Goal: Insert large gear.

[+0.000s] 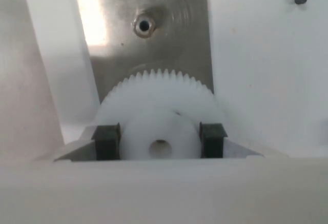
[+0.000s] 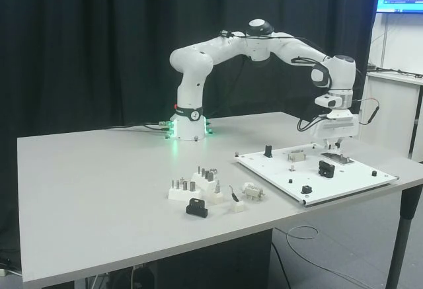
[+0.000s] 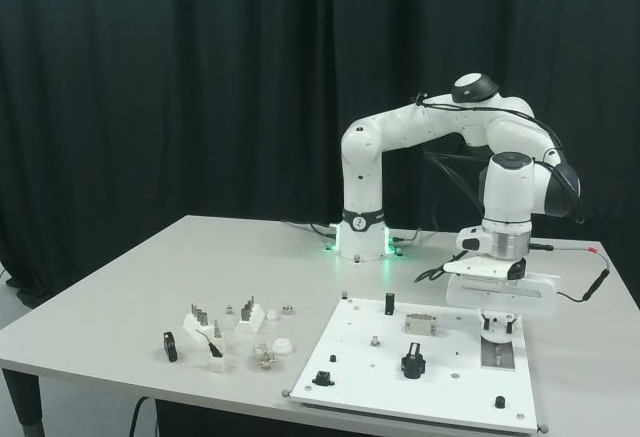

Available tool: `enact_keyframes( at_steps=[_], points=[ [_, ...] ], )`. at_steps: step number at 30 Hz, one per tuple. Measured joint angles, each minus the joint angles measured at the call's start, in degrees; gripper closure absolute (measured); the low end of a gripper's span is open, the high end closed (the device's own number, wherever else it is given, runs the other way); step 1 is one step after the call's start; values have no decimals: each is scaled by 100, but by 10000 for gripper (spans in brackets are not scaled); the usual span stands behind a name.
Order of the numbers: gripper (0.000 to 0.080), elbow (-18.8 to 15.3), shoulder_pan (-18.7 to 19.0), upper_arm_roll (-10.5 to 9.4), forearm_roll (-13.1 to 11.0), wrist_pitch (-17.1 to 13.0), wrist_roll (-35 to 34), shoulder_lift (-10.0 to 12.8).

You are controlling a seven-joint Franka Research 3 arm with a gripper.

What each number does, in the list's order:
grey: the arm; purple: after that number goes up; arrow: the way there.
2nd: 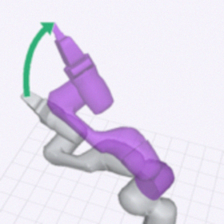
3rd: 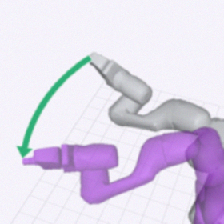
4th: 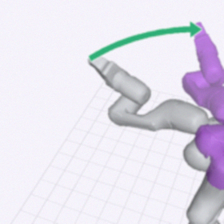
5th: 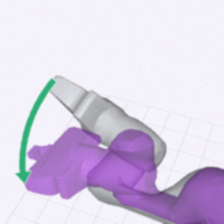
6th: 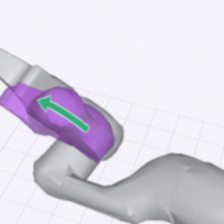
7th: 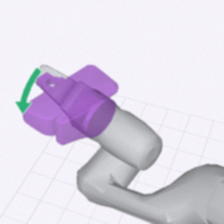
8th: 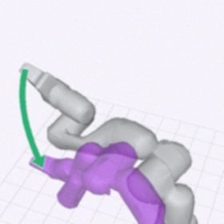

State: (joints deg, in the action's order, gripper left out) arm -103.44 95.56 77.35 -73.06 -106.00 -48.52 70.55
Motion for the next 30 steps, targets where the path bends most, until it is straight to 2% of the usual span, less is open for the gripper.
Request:
enact_keyframes(
  at_steps=[30],
  points=[
    [473, -5, -93, -38, -84, 71, 255, -80]
  ],
)
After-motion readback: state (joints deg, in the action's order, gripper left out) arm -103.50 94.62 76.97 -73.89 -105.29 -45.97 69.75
